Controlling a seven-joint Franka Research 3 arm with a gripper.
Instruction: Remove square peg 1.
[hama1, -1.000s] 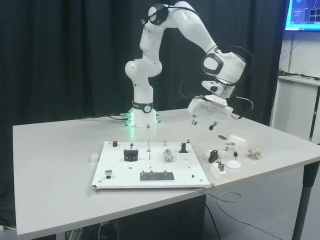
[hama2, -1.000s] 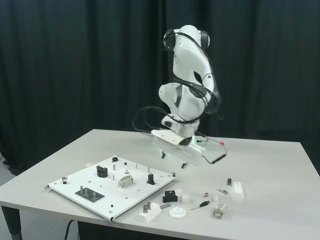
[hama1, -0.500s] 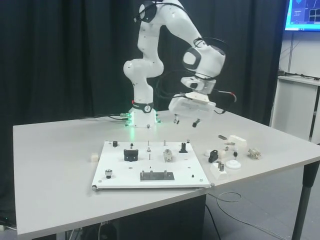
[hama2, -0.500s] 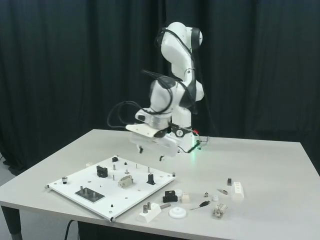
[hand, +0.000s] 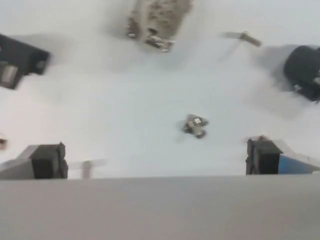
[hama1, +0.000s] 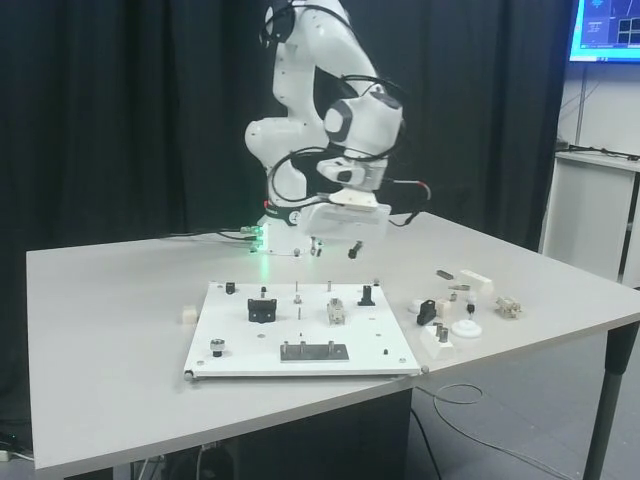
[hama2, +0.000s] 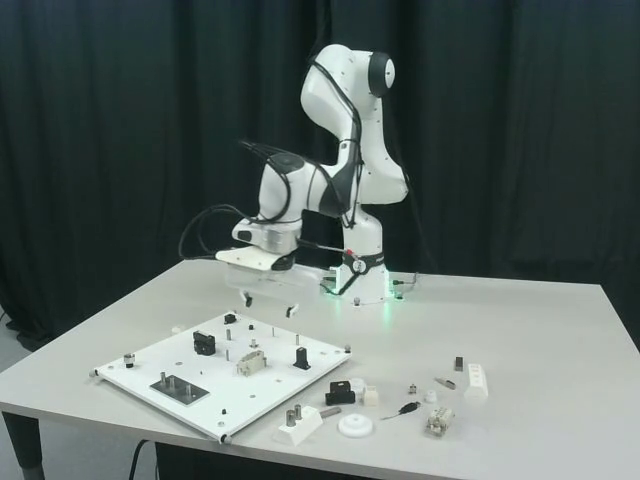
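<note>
Above the back half of the white board (hama1: 300, 345), the gripper (hama1: 333, 251) hangs in the air, touching nothing. Its 2 black fingertips (hand: 47, 160) stand wide apart, with only bare board between them in the wrist view.

What appears to be square peg 1 (hand: 194, 125) is a small grey stub standing upright on the board, below the gripper and nearer one fingertip than the other. I cannot tell for certain that this stub is the named peg, since several small uprights share the board. Well clear of the fingers, it sits seated in the board.

Around it in the wrist view lie a grey connector-like block (hand: 157, 22), a black block (hand: 17, 67), a black round piece (hand: 305, 72) and a thin pin (hand: 242, 37).

Both room views show the white arm (hama1: 300, 60) bent over from its base (hama1: 283, 235), where a green light glows. On the grey table (hama1: 100, 330) the board lies flat, with a black bracket (hama1: 368, 294), a dark plate with 3 studs (hama1: 313, 351) and a small knob (hama1: 216, 348). Just off one board edge rests a small white cube (hama1: 187, 314).

Beside the board's other edge lies a cluster of loose parts: a white disc (hama1: 464, 329), a white block (hama1: 476, 284) and a black clip (hama1: 427, 311).

A lit screen (hama1: 606, 28) shows in the room's corner; its writing cannot be read, and no label is legible on the arm or parts.
</note>
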